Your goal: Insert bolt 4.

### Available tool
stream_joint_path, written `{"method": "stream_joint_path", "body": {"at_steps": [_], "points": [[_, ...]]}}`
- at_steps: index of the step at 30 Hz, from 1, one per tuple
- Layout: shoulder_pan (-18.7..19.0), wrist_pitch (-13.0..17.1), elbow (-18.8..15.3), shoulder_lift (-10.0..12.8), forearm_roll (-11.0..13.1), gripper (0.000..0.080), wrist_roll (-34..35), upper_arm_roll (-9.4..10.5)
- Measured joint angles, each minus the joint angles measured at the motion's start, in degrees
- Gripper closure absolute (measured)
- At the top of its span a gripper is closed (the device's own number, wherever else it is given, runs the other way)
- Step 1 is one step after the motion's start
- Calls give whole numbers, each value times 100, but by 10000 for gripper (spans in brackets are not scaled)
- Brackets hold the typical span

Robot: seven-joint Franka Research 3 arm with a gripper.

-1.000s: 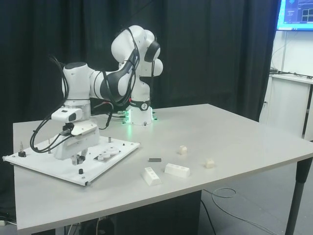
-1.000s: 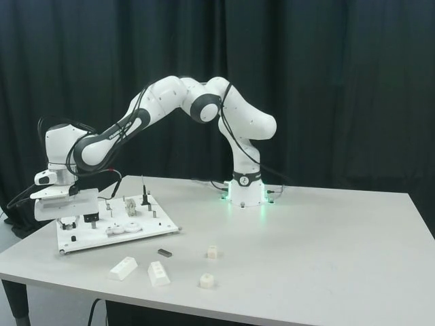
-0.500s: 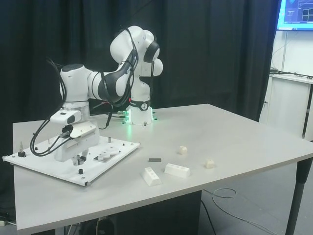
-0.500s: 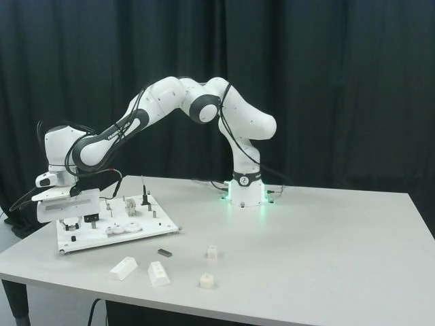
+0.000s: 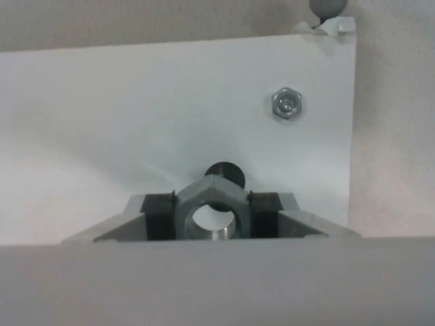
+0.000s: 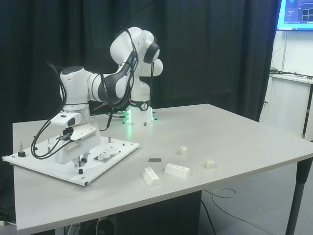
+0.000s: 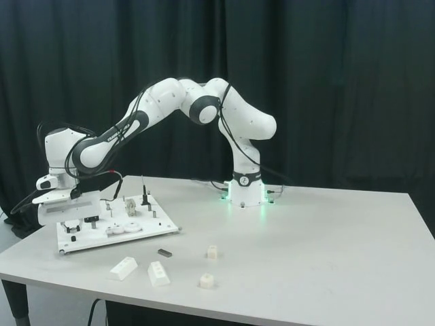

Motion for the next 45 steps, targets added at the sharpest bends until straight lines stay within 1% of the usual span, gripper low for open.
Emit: {"method": "stream_joint_path", "body": {"at_steps": [13, 27, 34, 45], "points": [[-6, 4, 60, 95, 21, 577, -5, 0], [-49, 5, 197, 239, 54, 577, -5, 0], [-59, 5, 200, 265, 113, 577, -5, -2], [-69, 5, 206, 272, 131, 577, -23, -1]]}}
